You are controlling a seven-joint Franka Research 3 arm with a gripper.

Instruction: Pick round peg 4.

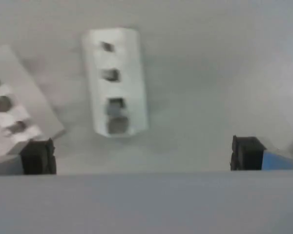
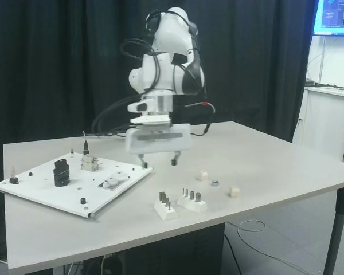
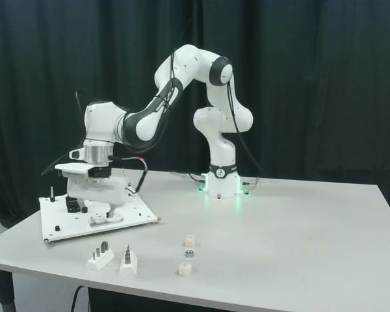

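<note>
Near the front edge of the grey table [image 2: 286,166] stand two small white peg holders [image 2: 165,208] [image 2: 193,201], side by side, with short pegs upright in their holes. Which one is round peg 4 cannot be told. The upright seating probably leaves each top free for a pinch from above. The gripper [image 2: 159,161] hangs above, toward the white board [image 2: 46,192] at the left, fingers spread and empty, not yet down. Three small parts [image 2: 215,183] lie just beyond.
</note>
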